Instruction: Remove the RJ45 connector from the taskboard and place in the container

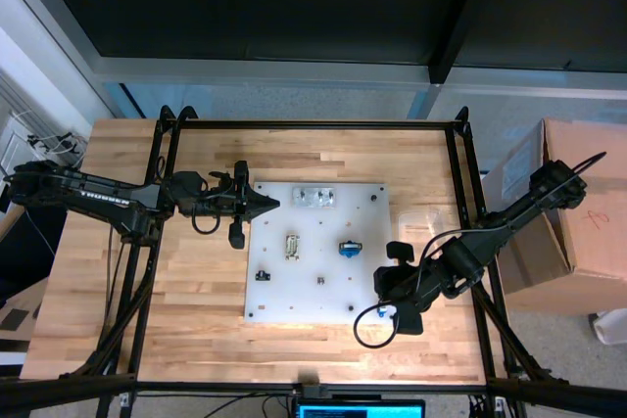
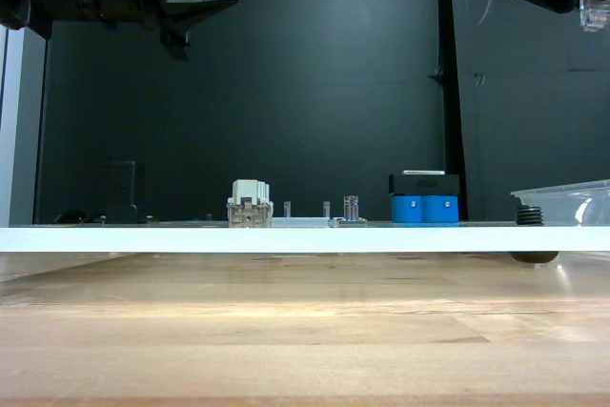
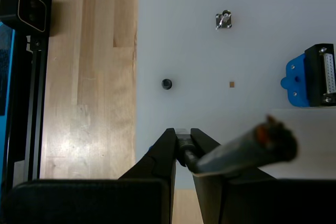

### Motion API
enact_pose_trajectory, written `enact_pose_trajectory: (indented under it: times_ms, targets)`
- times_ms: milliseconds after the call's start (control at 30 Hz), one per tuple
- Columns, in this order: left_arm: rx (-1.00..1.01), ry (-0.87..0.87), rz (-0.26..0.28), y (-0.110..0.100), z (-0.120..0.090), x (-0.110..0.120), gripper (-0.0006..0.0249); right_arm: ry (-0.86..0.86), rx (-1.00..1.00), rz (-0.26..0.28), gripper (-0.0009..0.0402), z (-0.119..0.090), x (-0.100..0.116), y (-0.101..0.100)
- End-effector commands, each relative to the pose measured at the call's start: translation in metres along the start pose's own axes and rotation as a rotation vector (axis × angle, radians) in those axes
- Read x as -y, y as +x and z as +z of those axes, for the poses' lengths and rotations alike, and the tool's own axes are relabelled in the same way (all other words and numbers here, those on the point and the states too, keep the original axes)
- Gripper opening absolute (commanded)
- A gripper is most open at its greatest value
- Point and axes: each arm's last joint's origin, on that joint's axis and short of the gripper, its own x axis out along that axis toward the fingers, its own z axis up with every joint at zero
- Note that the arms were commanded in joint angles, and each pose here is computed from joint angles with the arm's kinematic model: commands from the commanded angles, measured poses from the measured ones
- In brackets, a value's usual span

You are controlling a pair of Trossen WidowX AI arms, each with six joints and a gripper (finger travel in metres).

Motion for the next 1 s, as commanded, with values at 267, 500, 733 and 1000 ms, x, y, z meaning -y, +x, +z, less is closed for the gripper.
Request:
enact_pose_trajectory:
  times_ms: [267,500,733,1000]
  targets:
    - [0.000,0.000,0.000,0.000,0.000,0.000,0.0000,0.037,-0.009,-0.032,0.0000,0.001,0.016,-0.001]
    - [0.000,0.000,0.000,0.000,0.000,0.000,0.0000,0.090,-0.006,-0.066,0.0000,-0.007,0.041,-0.004]
    - [0.000,0.000,0.000,0.000,0.000,0.000,0.0000,0.140,0.006,-0.092,0.0025,-0.019,0.066,-0.009]
    - [0.000,0.000,0.000,0.000,0.000,0.000,0.0000,0.202,0.033,-0.124,0.0153,-0.033,0.094,-0.017]
